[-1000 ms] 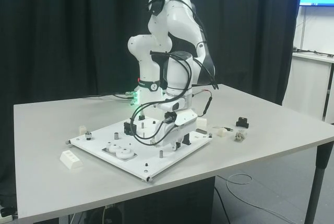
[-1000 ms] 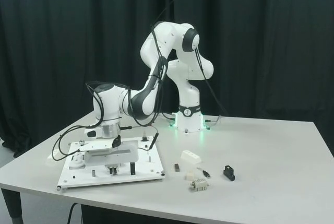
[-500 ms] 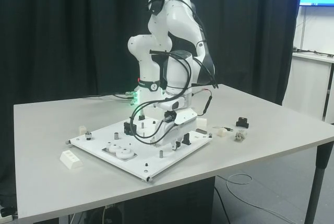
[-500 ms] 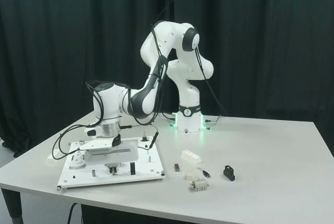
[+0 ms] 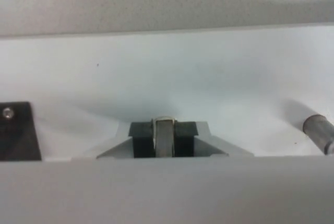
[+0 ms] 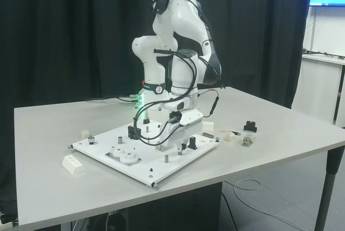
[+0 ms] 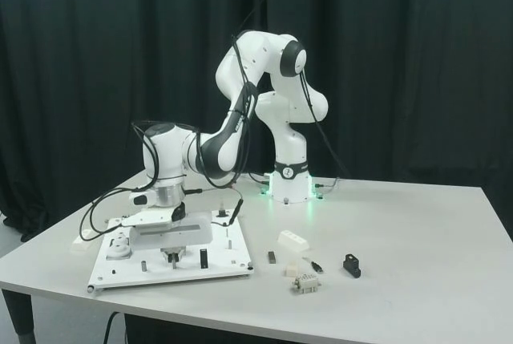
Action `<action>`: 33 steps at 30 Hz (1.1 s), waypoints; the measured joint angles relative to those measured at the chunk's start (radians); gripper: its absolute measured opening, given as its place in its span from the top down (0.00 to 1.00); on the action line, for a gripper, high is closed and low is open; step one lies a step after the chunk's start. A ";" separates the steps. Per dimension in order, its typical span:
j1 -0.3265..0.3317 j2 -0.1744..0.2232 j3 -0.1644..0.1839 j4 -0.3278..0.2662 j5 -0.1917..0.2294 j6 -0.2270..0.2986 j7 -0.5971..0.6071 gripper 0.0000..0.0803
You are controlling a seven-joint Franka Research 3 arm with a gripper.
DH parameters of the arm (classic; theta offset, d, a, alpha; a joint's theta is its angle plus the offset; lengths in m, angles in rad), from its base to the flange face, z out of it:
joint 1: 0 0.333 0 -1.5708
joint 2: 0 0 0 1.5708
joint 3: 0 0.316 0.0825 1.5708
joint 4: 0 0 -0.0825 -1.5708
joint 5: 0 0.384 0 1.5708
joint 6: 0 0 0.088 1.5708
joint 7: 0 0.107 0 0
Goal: Remove square peg 3.
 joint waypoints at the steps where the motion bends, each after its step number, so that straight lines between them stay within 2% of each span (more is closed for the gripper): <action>1: 0.000 -0.001 0.000 0.000 0.000 0.000 0.000 0.90; 18: 0.001 -0.016 -0.001 -0.002 -0.002 -0.009 -0.025 0.90; 26: 0.007 -0.048 -0.001 -0.002 -0.005 -0.038 -0.054 0.90; 33: 0.014 -0.080 -0.004 -0.002 -0.024 -0.066 -0.054 0.90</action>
